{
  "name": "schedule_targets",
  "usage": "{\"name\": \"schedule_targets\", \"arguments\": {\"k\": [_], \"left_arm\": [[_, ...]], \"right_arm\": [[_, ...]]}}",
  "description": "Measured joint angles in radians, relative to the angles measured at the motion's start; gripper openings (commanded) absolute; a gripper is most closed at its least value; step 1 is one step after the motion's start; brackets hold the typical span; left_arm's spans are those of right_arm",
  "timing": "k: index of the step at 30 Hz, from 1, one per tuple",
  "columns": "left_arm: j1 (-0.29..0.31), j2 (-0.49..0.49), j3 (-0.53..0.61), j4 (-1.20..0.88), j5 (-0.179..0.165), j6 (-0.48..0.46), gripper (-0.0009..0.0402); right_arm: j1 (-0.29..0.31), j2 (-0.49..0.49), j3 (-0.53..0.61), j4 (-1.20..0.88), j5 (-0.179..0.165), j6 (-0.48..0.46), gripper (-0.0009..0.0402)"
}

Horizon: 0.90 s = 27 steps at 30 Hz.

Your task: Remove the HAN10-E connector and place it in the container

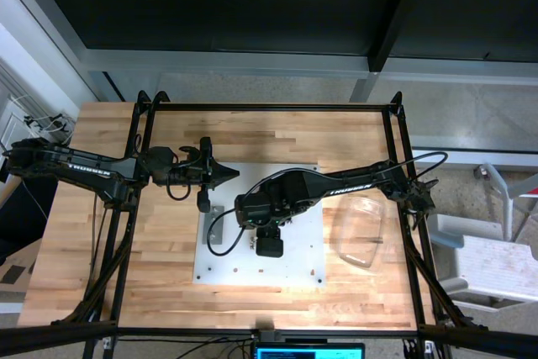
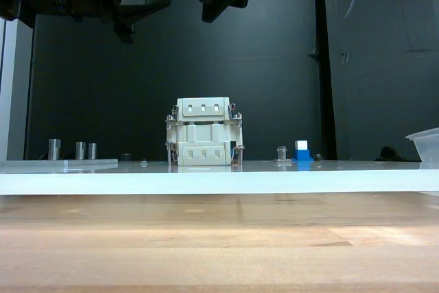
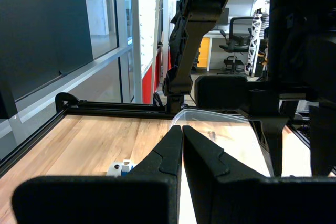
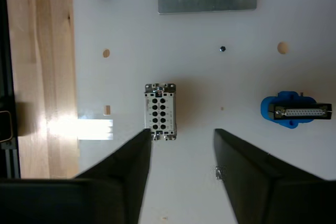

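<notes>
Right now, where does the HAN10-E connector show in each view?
High view: hidden under the right hand, above the white board.
Low view: HAN10-E connector at centre, on the board.
Left wrist view: absent; the shut left hand hangs over the board's far-left corner.
Right wrist view: just ahead of the open right hand.
Landmark: blue piece, in low and both wrist views.
</notes>
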<state>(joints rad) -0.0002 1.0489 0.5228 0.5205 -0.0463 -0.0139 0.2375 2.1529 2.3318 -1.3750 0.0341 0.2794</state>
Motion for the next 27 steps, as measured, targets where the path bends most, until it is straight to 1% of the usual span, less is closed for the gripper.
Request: {"name": "schedule_targets", "arguments": {"k": [4,8,12,21,27], "left_arm": [[0.0,0.0,0.0,0.0,0.0,0.0,0.0],[0.0,0.0,0.0,0.001,0.0,0.0,0.0],[0.0,0.0,0.0,0.0,0.0,0.0,0.0],[0.0,0.0,0.0,0.001,0.0,0.0,0.0],[0.0,0.0,0.0,0.0,0.0,0.0,0.0]], "right_arm": [[0.003,0.016,0.0,0.003,0.006,-0.004,0.0262],[0.006,0.035,-0.001,0.006,0.023,-0.006,0.0291],[0.011,0.049,0.0,0.01,0.027,-0.008,0.0301],[0.021,0.085,-0.001,0.022,0.026,-0.011,0.0305],[0.027,0.085,-0.039,0.043,0.027,-0.005,0.0305]]}}
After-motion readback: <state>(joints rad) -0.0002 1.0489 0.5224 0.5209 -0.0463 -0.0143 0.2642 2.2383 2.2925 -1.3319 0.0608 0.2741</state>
